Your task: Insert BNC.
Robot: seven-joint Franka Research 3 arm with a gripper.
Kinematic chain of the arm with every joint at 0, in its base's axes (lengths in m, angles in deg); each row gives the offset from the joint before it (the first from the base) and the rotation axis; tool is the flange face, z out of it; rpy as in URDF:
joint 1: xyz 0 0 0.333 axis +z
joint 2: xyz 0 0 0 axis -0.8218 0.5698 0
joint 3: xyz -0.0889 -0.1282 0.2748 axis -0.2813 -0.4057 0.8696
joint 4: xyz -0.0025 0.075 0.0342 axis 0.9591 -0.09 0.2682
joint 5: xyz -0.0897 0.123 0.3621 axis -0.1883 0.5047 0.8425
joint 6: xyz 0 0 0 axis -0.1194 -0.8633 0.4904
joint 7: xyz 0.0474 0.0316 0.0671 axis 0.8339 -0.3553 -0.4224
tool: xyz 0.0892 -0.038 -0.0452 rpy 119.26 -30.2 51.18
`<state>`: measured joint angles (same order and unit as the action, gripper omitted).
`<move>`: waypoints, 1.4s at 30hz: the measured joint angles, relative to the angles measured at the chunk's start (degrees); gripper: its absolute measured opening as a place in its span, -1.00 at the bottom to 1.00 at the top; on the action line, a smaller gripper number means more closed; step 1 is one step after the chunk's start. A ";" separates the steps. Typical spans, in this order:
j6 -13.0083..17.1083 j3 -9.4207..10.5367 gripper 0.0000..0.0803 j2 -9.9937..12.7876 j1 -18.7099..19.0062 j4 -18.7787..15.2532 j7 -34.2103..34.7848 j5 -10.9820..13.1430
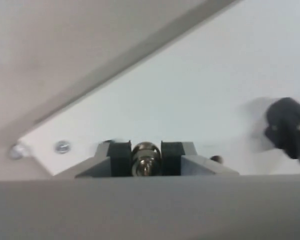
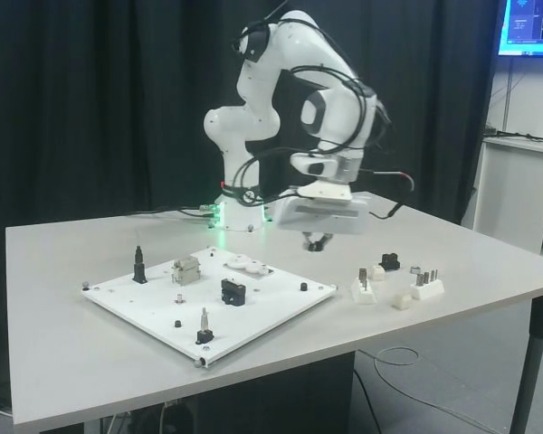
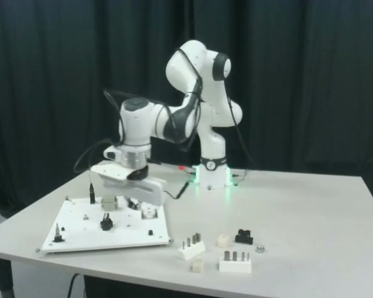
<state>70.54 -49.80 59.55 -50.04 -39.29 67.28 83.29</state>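
Wrist view, nearest first: the gripper is closed on the BNC, black pads pressing it from both sides, its metal body upright between them. Judged: a small, rigid, light connector with smooth metal that could slip or twist under a loose pinch; a squeeze across the barrel, as here, looks the soundest hold, and it should tolerate firm force.

Below and beyond lies the white board, its corner screw just beside the fingers, a black fixture off to one side.

Room views: the gripper hangs above the board's far edge, not touching it. Which board fitting receives the BNC cannot be told. Loose parts sit on the table, well apart.
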 joint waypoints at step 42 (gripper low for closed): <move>12.17 -9.36 -0.70 -0.70 -12.11 -8.75 -40.71 10.00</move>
<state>82.71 -59.15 58.84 -62.15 -48.04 26.58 93.29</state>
